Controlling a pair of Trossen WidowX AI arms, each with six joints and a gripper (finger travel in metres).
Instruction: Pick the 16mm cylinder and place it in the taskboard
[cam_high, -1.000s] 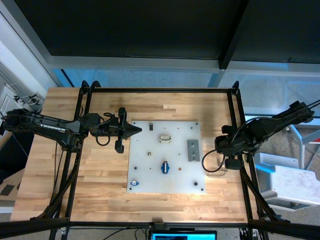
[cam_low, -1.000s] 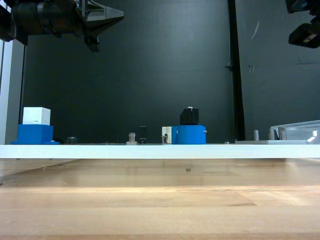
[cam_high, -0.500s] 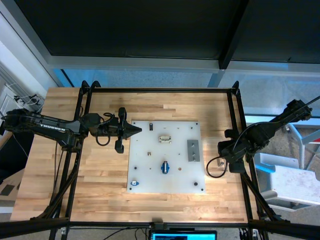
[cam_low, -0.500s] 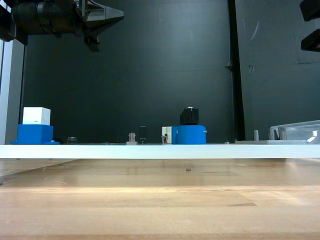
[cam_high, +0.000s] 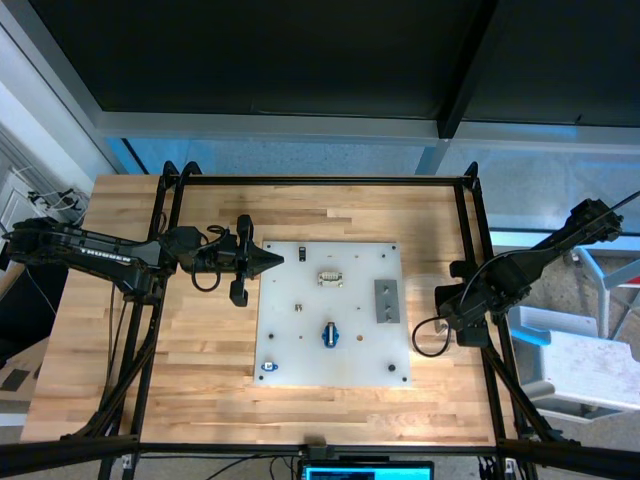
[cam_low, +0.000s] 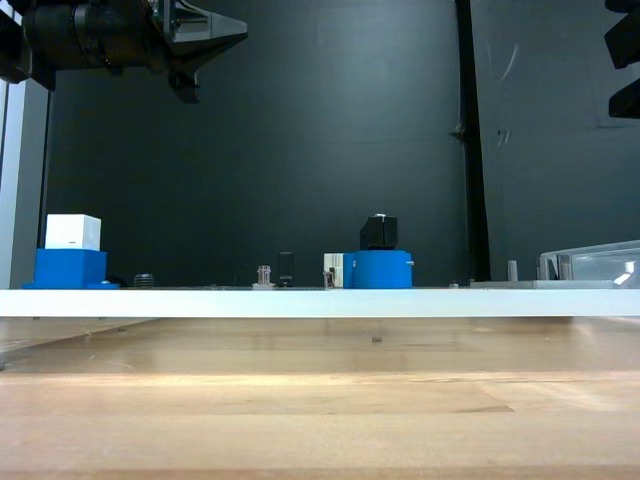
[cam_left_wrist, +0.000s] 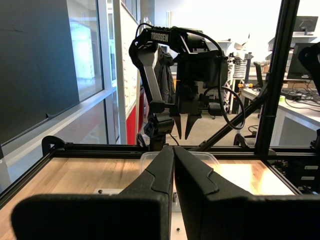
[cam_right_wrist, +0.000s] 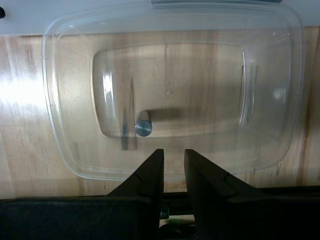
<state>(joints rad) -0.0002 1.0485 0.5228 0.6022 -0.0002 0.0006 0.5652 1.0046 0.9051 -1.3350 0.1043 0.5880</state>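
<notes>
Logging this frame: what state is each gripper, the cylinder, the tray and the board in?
left gripper: jaws shut, empty, raised over the taskboard's left edge.
right gripper: jaws slightly open, empty, above the clear tray.
16mm cylinder: loose inside the clear tray, not gripped.
clear tray: on the table beside the taskboard's right edge, holding only the cylinder.
taskboard: flat on the table, cylinder not yet placed.

left gripper (cam_high: 278, 258): free air over taskboard (cam_high: 300, 340) edge | right gripper (cam_right_wrist: 173, 151): above tray (cam_right_wrist: 47, 75); walls ring 16mm cylinder (cam_right_wrist: 143, 128)

Pale grey 16mm cylinder (cam_right_wrist: 143, 128) inside clear tray (cam_right_wrist: 200, 100); white taskboard (cam_high: 300, 345) flat on table (cam_high: 210, 370).
</notes>
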